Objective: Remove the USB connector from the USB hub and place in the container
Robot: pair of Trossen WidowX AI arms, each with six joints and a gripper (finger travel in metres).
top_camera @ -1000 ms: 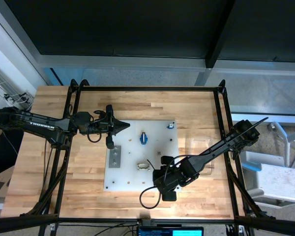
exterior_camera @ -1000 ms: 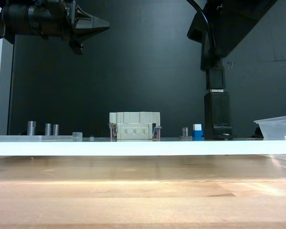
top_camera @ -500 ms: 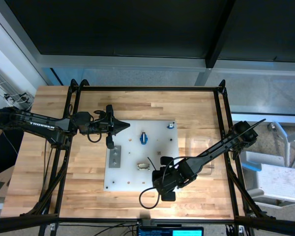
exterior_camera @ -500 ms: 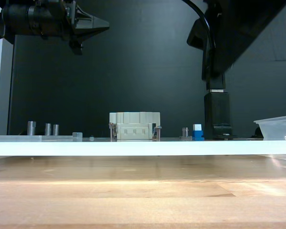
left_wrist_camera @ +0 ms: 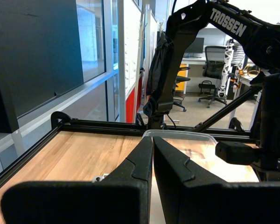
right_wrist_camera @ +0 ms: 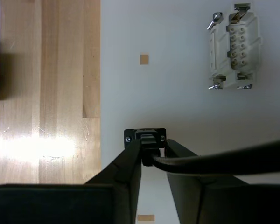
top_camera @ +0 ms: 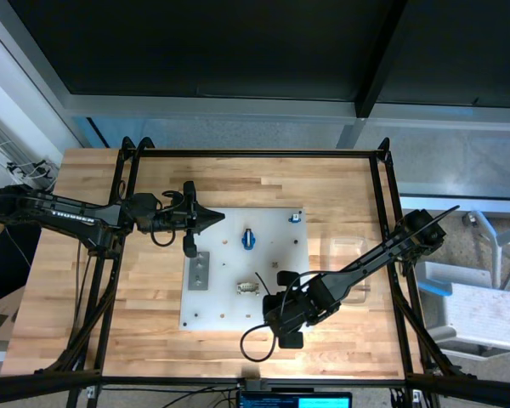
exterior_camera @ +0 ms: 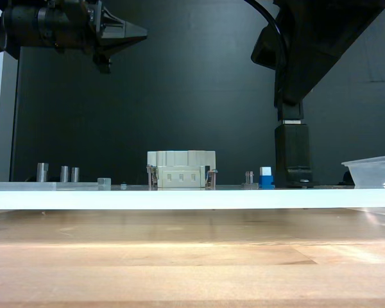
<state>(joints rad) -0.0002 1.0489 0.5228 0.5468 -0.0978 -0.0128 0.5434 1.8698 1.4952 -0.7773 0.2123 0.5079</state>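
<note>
white flat square board [top_camera: 276, 234]: lies on pale wooden table top [top_camera: 153, 340]; landmark for every entry below.

usb connector [right_wrist_camera: 210, 161], thin short black cable with small plug ends: one plug seated in the hub close to the board's near edge, right of middle; rest of the cable curls in a loop past that near edge, over the wood.

usb hub [right_wrist_camera: 132, 134], small black rectangular socket block: stands on the board just inside its near edge.

right gripper [right_wrist_camera: 152, 145], black two-finger pincer: points straight down at the board, directly over the hub; fingers clamped on the plug from both sides, touching it.

left gripper [left_wrist_camera: 152, 156], black pointed pincer: hangs well above the board's far left corner, held level, tips aimed toward the board's middle; fingers pressed together, only a hairline seam between them.

container [exterior_camera: 372, 171], clear rectangular plastic tray with rounded corners: rests on the wood just beside the board's right edge; right arm passes above it.

beige multi-pin connector block [top_camera: 247, 289]: on the board, left of the hub, near it but apart.

blue clip [top_camera: 248, 239]: on the board's far half, near the middle.

grey plate with three short pegs [top_camera: 200, 273]: on the board, along its left edge.
</note>
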